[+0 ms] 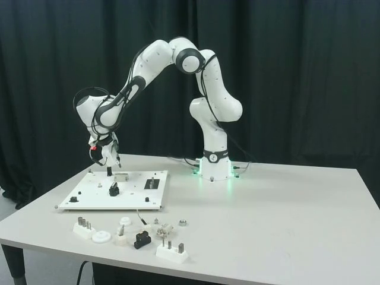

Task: Place square peg 3.

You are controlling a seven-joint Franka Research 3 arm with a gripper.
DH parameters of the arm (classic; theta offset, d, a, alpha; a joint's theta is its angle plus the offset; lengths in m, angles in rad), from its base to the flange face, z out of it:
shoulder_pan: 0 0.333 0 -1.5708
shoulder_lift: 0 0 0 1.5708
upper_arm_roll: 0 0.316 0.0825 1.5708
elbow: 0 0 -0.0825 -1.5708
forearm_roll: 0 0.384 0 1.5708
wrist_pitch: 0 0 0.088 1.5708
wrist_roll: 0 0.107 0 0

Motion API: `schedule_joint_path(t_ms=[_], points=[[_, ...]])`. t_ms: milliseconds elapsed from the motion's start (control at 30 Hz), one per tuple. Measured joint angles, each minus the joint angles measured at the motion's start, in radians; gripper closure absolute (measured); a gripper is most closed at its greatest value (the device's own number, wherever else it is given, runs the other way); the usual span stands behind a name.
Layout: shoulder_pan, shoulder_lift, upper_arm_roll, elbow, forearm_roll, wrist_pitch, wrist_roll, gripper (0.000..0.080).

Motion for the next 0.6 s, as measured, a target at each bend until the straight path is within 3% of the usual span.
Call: schedule_joint_path(t_ms=[600], points=[[0.027, -0.041, 0.002, 0.010, 0.003, 0.001, -0.017, 0.0689]])
